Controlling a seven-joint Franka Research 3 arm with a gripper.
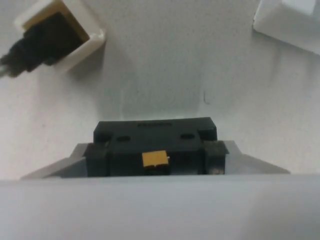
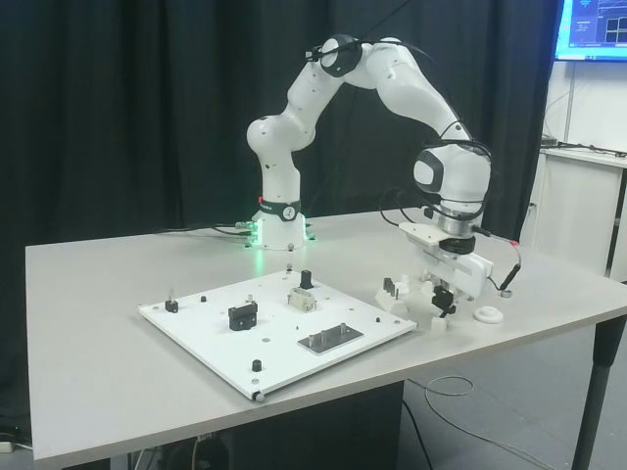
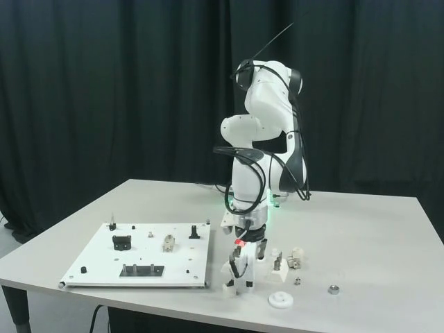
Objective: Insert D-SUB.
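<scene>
Black D-SUB connector (image 1: 155,145) sits pinched between the gripper (image 1: 156,172) fingers beside the white board (image 2: 196,333), long axis crosswise to them, its socket well apart on that board.

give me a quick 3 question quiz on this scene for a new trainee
1. True or false: the gripper is over the white board.
2. Which lies nearest the table edge by the gripper? A) the white ring B) the black block on the board C) the arm's base
3. Fill in: in the wrist view, a black connector body sits between the ____.

Key:
1. False: it is off the board, down among the small white holders beside it.
2. A
3. fingers
</scene>
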